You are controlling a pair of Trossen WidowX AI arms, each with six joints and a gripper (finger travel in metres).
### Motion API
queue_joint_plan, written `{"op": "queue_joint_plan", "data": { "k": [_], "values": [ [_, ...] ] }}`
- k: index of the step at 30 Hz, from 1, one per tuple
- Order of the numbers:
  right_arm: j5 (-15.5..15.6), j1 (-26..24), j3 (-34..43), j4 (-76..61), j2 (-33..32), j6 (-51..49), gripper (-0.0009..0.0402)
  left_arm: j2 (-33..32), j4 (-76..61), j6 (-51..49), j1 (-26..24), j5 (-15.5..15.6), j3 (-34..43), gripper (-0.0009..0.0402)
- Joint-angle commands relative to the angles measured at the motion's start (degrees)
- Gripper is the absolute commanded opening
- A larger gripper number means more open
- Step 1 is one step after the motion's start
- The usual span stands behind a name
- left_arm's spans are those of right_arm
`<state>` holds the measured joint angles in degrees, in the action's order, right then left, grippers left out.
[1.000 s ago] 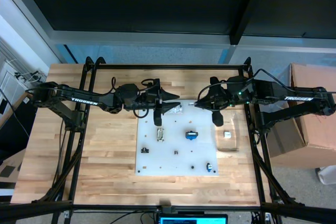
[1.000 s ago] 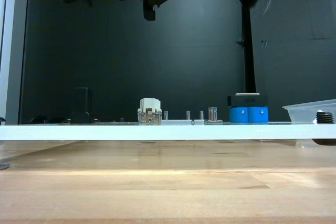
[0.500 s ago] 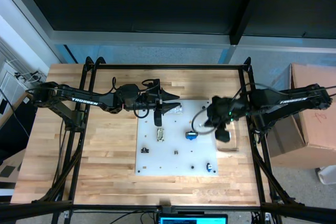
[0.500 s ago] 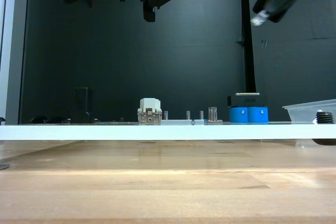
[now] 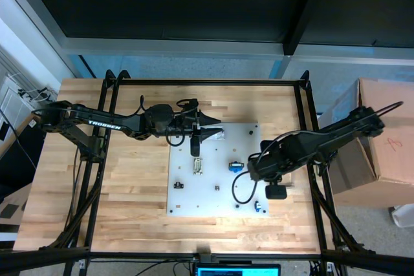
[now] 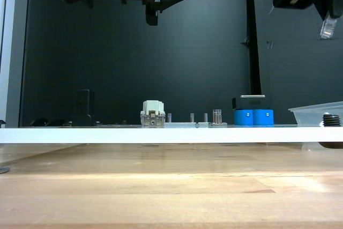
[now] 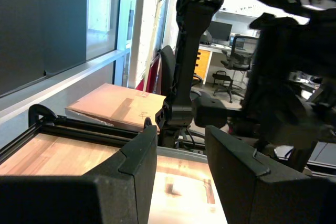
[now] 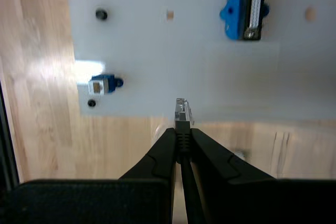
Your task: Pick the RJ45 connector and install on the taskboard
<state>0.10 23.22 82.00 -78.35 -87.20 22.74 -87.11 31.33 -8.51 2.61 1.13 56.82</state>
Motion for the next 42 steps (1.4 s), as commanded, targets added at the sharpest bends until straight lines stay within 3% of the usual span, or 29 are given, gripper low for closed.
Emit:
{"op": "queue_joint_plan", "data": {
  "k": [1,8,11,17,29,42],
  "values": [
    [1.9,0.7,5.4,-3.7,-4.6,0.4,0.0000,0.0,0.1,0.0,0.0,0.0,0.0,0.0122],
    [4.0,1.1,14.6,-11.7,-14.3,-0.3,0.0000,0.0,0.1,0.0,0.0,0.0,0.0,0.0122],
    [6.1,1.5,16.5,-11.8,-17.5,-0.9,0.0000,0.0,0.0,0.0,0.0,0.0,0.0,0.0122],
    [7.3,3.5,17.8,-11.8,-22.0,-1.2,0.0000,0.0,0.1,0.0,0.0,0.0,0.0,0.0122],
    [7.5,6.9,17.8,-10.3,-26.4,-0.2,0.0000,0.0,0.0,0.0,0.0,0.0,0.0,0.0122],
    [6.8,9.0,16.6,-7.6,-26.7,1.1,0.0000,0.0,0.0,0.0,0.0,0.0,0.0,0.0122]
  ]
}}
